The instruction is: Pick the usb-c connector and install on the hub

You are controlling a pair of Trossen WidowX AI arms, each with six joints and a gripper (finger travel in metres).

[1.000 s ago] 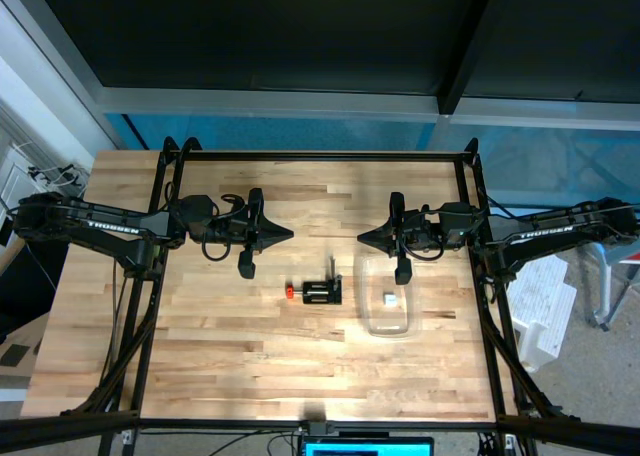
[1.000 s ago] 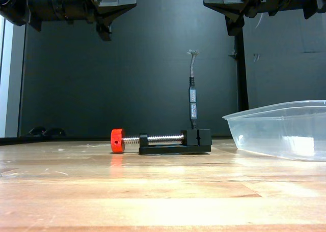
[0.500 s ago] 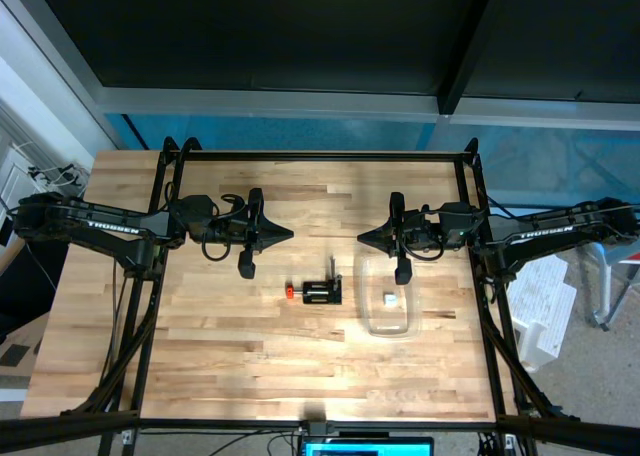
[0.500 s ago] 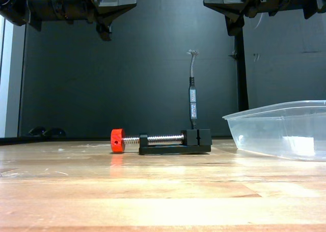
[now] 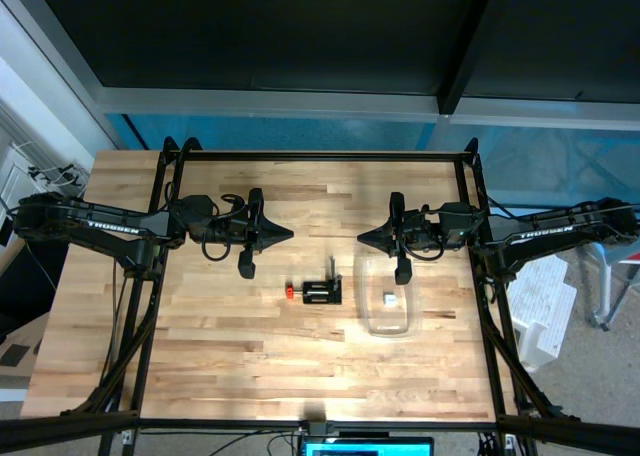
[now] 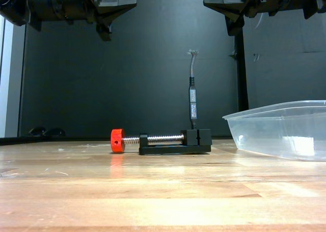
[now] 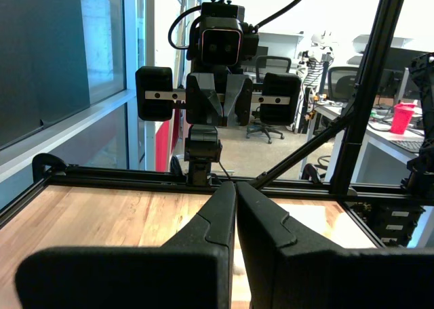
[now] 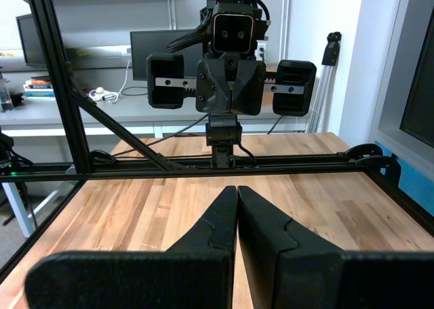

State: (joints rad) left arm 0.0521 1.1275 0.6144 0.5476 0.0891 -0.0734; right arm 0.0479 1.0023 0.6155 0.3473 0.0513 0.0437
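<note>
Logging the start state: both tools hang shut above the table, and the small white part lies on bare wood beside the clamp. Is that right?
Not quite. The high view shows the small white part lying free inside the clear tub, right of the clamp. The left tool and right tool hang shut above the table.

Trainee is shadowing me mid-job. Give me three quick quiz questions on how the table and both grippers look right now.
1. True or false: the left gripper and right gripper both hover high above the table, fingers shut, holding nothing.
2. Where does the small white part, likely the usb-c connector, lie? A loose in the clear container; B on bare wood; C in a gripper.
3. Fill in: the black clamp at mid-table has a ___ knob.
Key: 1 true; 2 A; 3 red.
</note>
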